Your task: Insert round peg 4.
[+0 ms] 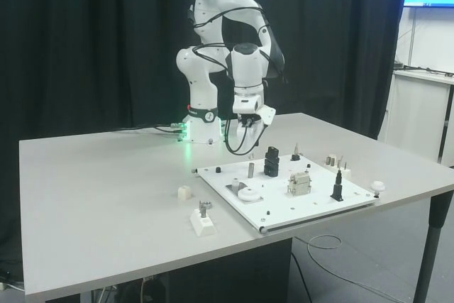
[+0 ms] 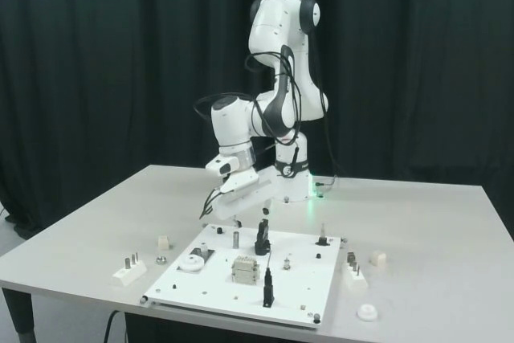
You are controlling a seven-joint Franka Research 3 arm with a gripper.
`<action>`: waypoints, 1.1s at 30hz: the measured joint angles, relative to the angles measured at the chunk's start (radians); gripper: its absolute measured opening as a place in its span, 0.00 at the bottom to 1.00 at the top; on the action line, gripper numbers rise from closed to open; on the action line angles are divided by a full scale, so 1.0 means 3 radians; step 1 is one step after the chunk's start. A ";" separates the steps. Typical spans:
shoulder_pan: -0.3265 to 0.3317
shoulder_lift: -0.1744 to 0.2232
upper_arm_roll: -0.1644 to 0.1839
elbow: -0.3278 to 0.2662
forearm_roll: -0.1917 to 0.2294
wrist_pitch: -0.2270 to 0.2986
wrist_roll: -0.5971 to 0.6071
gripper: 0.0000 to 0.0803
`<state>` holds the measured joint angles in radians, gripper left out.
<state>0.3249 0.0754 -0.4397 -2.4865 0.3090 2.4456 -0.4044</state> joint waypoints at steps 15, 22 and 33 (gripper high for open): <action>0.0016 0.0041 0.0006 0.0000 0.0005 0.0039 0.0028 1.00; 0.0037 0.0071 0.0006 0.0000 0.0010 0.0095 0.0028 1.00; 0.0038 0.0077 0.0005 0.0000 0.0011 0.0130 0.0028 1.00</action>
<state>0.3362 0.0986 -0.4383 -2.4865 0.3122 2.4847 -0.3959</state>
